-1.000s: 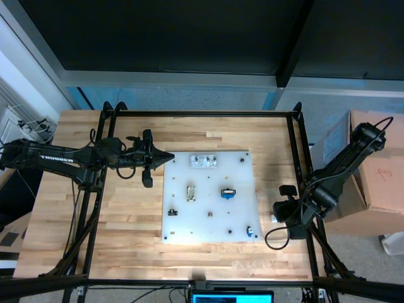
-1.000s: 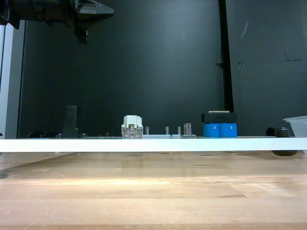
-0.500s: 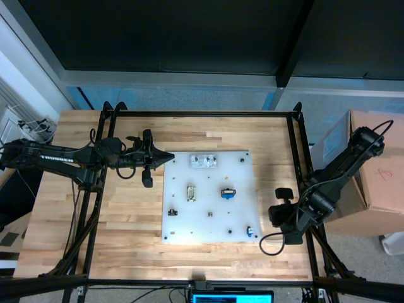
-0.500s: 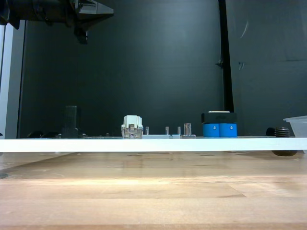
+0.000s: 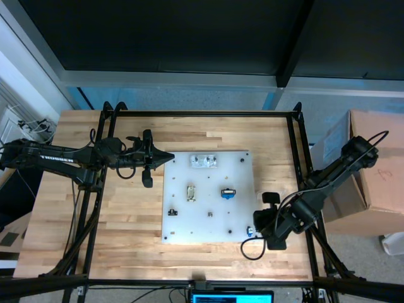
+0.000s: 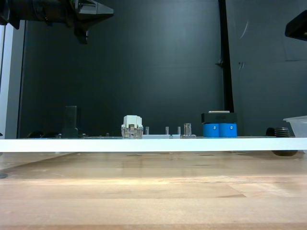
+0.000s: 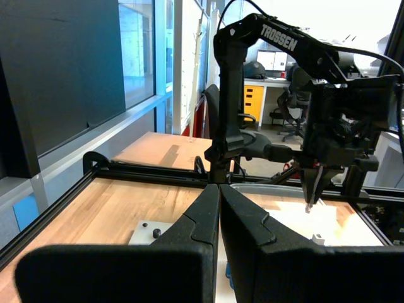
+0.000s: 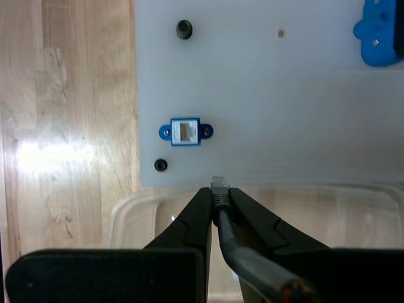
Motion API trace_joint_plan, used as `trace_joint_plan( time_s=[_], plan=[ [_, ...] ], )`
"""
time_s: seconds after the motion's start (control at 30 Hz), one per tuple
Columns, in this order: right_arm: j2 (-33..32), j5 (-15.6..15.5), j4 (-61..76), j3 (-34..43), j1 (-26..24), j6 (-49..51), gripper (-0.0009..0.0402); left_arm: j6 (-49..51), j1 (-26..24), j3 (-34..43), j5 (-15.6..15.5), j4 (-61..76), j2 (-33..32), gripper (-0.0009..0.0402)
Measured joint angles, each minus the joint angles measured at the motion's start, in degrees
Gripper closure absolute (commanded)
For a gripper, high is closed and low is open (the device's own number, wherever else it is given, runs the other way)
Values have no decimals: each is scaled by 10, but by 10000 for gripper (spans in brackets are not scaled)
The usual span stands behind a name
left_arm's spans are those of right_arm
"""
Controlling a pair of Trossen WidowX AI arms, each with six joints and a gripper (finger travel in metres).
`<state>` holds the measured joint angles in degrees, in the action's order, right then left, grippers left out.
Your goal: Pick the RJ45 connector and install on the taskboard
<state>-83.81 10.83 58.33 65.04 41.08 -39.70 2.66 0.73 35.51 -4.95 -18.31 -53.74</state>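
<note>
My right gripper point(image 8: 218, 188) is shut on the RJ45 connector point(image 8: 218, 184), whose black cable runs back between the fingers. The held plug hangs just off the white taskboard point(image 8: 284, 113), short of the blue RJ45 jack point(image 8: 185, 131). From above, the right gripper point(image 5: 259, 228) hovers at the board's point(image 5: 208, 202) near right corner, beside the jack point(image 5: 250, 232). My left gripper point(image 5: 169, 156) is shut and empty, raised over the board's far left edge. The left wrist view looks past its own shut tips point(image 7: 219, 187) to the right gripper point(image 7: 310, 201) across the board.
A clear plastic tray point(image 8: 126, 214) lies under the right gripper, beside the board. The board carries a blue connector block point(image 5: 228, 193), a white socket point(image 5: 190, 192) and a fitting point(image 5: 204, 161). A cardboard box point(image 5: 372, 183) stands off the table's right side. A black frame point(image 5: 202, 114) rims the table.
The right arm has swung left and toward the board's near right corner with the connector in its gripper; part of it now shows in the low view. The left arm has not moved.
</note>
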Motion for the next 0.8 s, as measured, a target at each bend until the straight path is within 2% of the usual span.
trace_joint_plan(
  time_s=[0.23, 0.5, 0.8],
  plan=[
    [-38, -23, -29, 4, -17, 5, 393, 0, 0, 0, 0, 0, 0, 393],
    [-66, -25, -38, 21, -20, 17, 393, 0, 0, 0, 0, 0, 0, 393],
    [-66, -25, -40, 23, -21, 18, 393, 0, 0, 0, 0, 0, 0, 393]
  ],
)
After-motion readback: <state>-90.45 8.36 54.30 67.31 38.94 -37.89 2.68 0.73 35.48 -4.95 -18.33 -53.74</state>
